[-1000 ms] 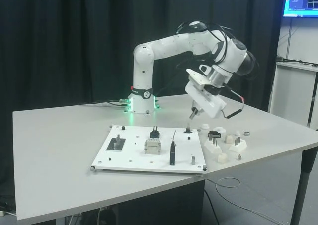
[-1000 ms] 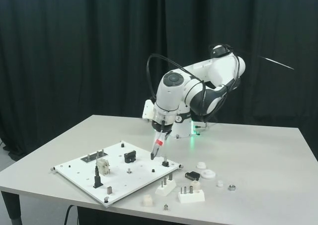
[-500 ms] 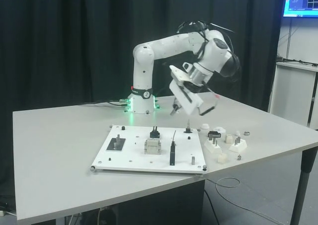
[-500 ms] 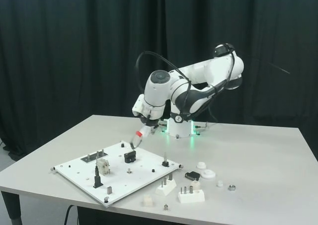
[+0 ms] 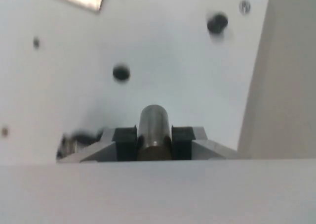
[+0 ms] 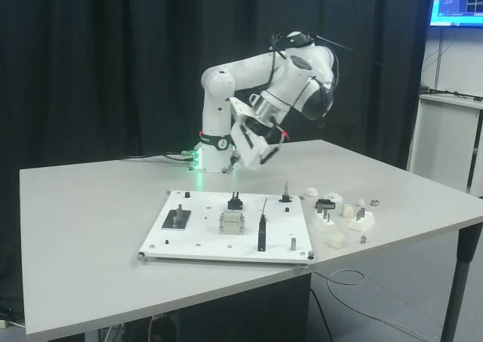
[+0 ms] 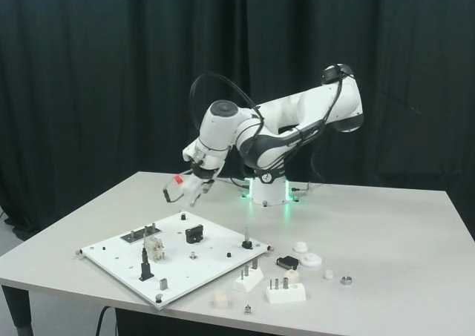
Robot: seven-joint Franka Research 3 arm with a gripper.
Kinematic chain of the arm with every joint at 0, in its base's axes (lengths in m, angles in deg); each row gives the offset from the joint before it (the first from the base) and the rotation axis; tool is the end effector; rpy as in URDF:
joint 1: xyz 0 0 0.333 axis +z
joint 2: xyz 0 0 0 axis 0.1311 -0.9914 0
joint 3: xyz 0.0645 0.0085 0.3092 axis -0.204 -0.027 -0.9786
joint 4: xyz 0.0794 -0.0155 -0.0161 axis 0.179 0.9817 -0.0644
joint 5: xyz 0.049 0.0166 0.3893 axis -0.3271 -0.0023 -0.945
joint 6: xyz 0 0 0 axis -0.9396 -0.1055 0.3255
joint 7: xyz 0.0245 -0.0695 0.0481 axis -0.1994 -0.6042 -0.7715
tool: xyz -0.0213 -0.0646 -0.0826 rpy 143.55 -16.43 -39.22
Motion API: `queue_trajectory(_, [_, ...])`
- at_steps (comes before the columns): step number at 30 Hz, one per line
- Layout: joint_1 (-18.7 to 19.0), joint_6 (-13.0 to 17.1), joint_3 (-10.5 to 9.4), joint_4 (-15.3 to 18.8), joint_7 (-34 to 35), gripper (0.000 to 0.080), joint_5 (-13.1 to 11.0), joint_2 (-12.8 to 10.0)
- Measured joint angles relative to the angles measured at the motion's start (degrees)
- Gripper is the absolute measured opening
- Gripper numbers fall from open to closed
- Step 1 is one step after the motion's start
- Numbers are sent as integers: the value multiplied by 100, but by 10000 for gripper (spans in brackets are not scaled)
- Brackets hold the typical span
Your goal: Insert round peg 4.
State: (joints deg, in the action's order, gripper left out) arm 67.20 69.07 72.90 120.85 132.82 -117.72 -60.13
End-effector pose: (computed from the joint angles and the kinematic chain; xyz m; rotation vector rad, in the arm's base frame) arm 0.4851 -0.0900 0.2988 0.8006 -2.5604 0.4172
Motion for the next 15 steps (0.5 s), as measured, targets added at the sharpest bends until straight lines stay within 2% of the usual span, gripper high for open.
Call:
queue_trajectory(5, [-3,492,2,381,0,145,-208,39])
queue_trajectory(9, [-17,785,4,664,-2,145,-572,77])
queue_trajectory(15, [-107,1015,5,945,-57,145,-1152,79])
